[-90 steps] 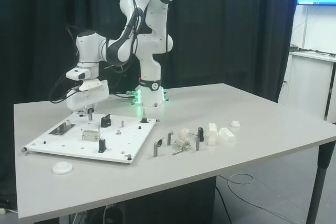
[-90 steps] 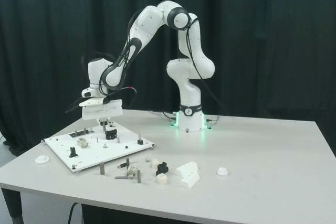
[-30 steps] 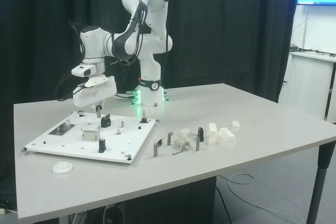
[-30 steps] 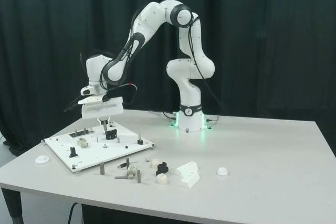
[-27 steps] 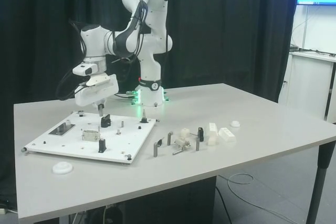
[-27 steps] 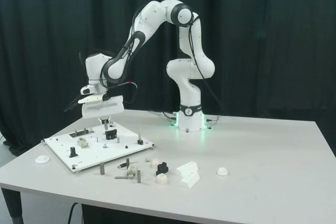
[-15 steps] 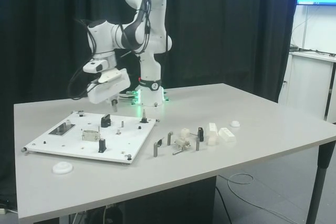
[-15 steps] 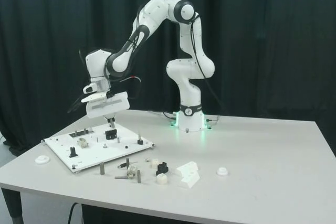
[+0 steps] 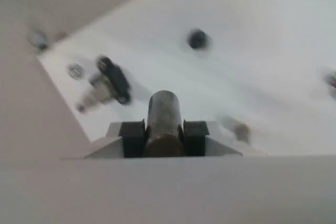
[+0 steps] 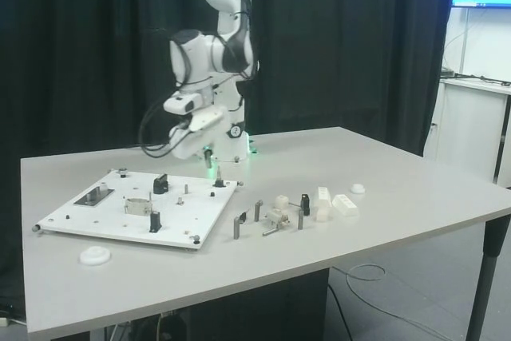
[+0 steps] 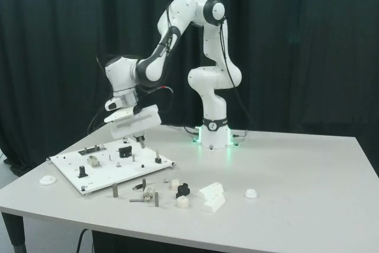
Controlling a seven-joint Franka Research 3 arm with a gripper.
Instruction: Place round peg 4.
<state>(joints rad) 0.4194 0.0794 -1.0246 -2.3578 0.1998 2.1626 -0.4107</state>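
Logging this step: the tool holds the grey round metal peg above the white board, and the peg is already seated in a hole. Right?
Not quite. The tool does hold the grey round metal peg, but the wrist view shows it hanging clear above the white board, not yet in any hole. The room views agree.

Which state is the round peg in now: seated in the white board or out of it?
Out. The round peg is clamped in the pincer, which hangs above the white board.
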